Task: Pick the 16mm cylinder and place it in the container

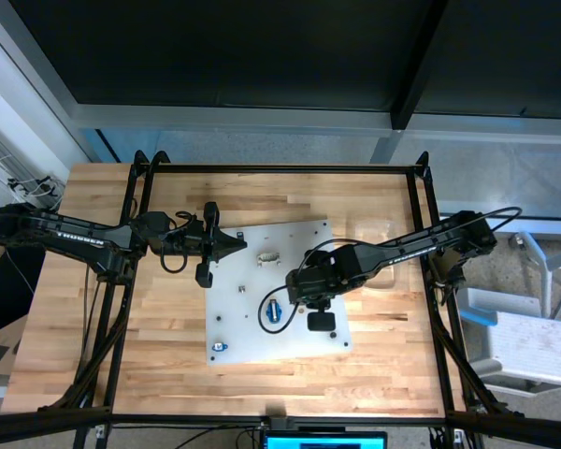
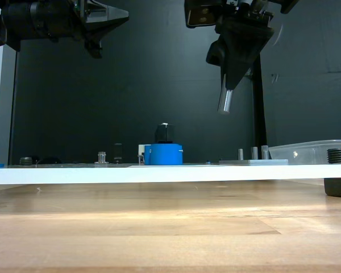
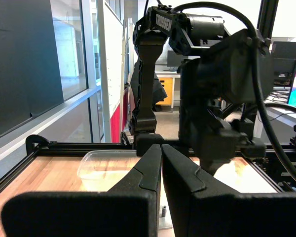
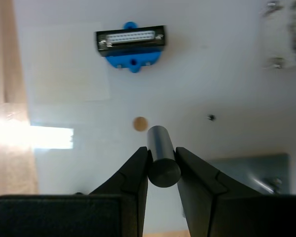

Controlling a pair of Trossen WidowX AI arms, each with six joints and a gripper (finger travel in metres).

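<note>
The 16mm cylinder [image 4: 162, 157], a short silver-grey metal peg, is clamped between the fingers of my right gripper [image 4: 162, 152]. In the low view the cylinder [image 2: 225, 102] hangs slightly tilted from the right gripper [image 2: 230, 85], well above the white board. In the high view the right gripper [image 1: 306, 292] hovers over the board's right half. The container [image 1: 375, 251], a clear plastic tub, sits on the wood just right of the board; it also appears low at the right as the container [image 2: 312, 151]. My left gripper [image 1: 236, 245] is shut and held high at the board's left edge.
The white task board [image 1: 262, 339] carries a blue connector [image 4: 129, 47], a blue-clad part [image 2: 163, 154] and a grey metal block [image 2: 253, 162] with small upright pegs. A black knob [image 2: 337, 156] stands at the far right. The black frame rails border the table.
</note>
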